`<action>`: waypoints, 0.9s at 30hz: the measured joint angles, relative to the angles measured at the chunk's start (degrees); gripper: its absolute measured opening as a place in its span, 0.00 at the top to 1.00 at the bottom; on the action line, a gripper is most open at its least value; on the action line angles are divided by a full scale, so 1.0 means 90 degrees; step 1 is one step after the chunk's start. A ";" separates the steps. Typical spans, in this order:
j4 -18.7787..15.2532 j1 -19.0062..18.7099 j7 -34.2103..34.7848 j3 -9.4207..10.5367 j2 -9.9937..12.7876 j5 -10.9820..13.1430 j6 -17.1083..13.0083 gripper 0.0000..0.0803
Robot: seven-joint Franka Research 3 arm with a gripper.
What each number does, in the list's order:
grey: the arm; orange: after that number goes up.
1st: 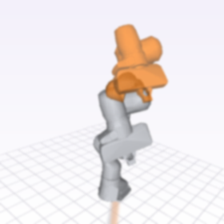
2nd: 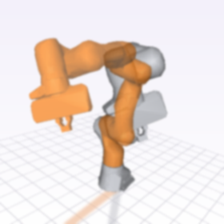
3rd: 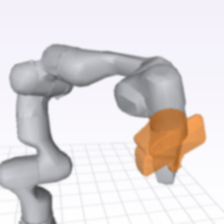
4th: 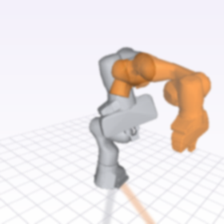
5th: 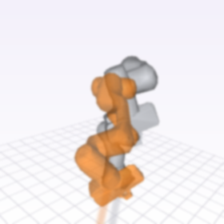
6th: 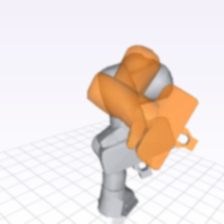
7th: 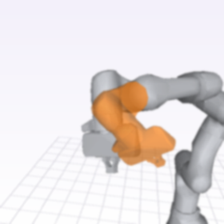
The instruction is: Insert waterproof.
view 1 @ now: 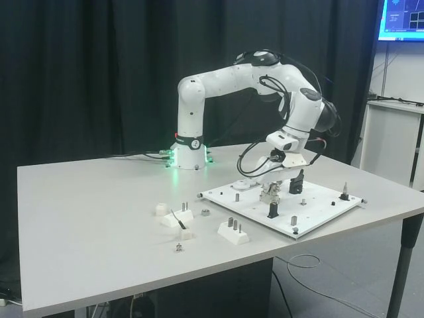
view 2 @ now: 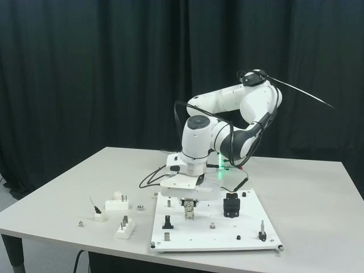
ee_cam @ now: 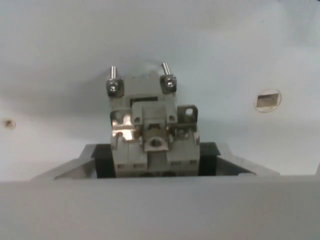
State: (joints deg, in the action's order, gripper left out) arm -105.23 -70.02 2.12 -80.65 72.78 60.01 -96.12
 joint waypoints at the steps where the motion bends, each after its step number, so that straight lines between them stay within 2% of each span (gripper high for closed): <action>1: 0.0000 -0.0001 -0.0020 0.0000 0.0001 -0.0002 0.0000 0.61; 27: 0.0000 -0.0100 -0.0246 0.0035 0.0019 -0.0238 -0.0003 0.61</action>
State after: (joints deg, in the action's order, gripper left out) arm -105.23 -70.92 -0.09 -80.34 72.95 57.86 -96.14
